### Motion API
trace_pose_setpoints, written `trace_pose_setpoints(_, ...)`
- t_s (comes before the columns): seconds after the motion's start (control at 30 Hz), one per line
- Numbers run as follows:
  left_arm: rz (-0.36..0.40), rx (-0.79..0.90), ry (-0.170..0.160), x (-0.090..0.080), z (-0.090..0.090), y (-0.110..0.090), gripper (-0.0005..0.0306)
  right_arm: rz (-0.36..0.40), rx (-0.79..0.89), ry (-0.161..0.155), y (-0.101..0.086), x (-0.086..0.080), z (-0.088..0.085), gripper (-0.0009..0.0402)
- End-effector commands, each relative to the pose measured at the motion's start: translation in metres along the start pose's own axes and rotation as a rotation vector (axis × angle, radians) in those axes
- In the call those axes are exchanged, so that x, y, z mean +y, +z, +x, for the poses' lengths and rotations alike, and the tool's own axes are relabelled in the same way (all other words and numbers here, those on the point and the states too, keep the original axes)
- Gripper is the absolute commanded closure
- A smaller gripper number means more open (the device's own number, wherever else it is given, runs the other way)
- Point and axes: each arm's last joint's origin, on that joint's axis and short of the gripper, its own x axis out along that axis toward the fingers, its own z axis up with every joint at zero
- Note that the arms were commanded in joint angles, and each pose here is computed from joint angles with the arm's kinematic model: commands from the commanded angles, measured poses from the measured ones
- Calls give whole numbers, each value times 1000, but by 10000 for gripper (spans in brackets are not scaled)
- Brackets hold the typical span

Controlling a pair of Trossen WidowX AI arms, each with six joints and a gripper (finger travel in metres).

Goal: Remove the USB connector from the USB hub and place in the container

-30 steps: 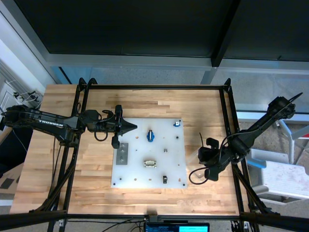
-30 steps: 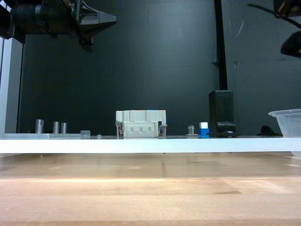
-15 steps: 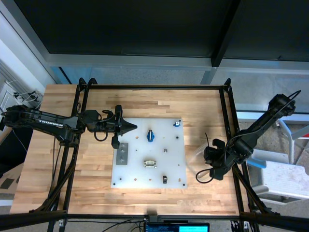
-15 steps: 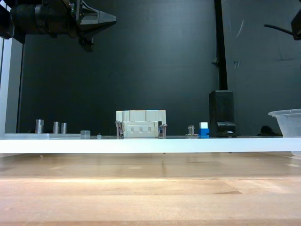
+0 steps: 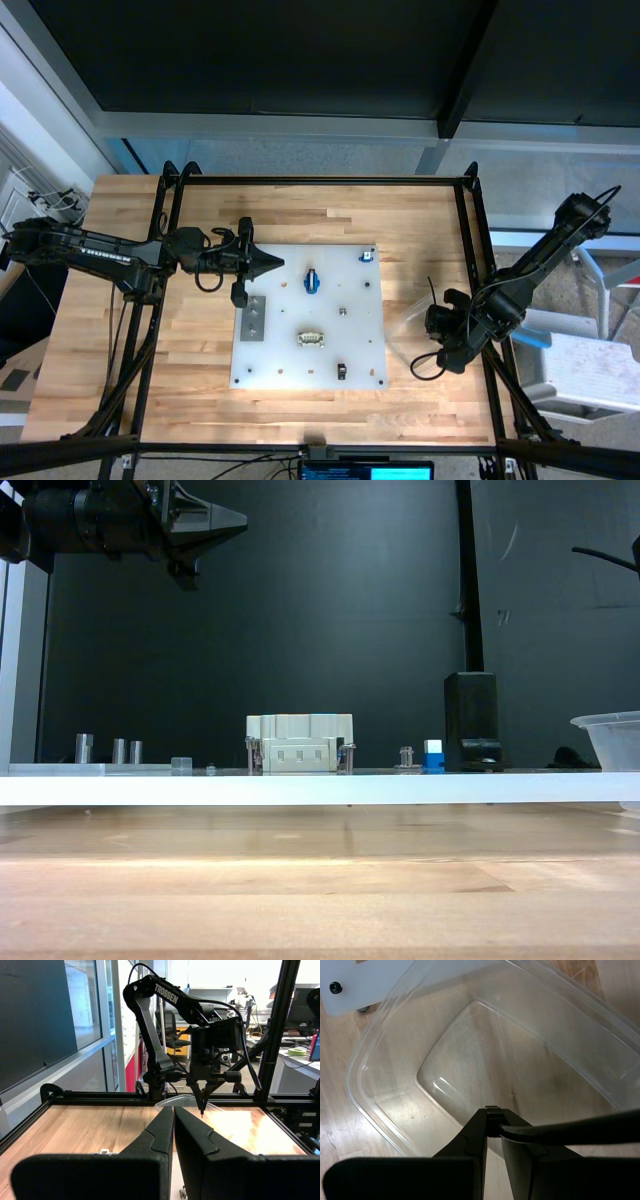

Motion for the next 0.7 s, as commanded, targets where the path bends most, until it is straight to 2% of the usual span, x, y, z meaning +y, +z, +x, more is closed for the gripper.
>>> trace_pose_setpoints(0.03, 0, 0, 0, 0, 0, 0, 300, -1, -1, 1, 0, 0, 0, 393)
trace_pose_setpoints(0.27, 0, 0, 0, 0, 0, 0, 300, 0, 2, 5, 0, 0, 0, 378)
trace_pose_setpoints(0.7, 0, 0, 0, 0, 0, 0, 300, 26, 13, 14, 0, 1, 0, 254)
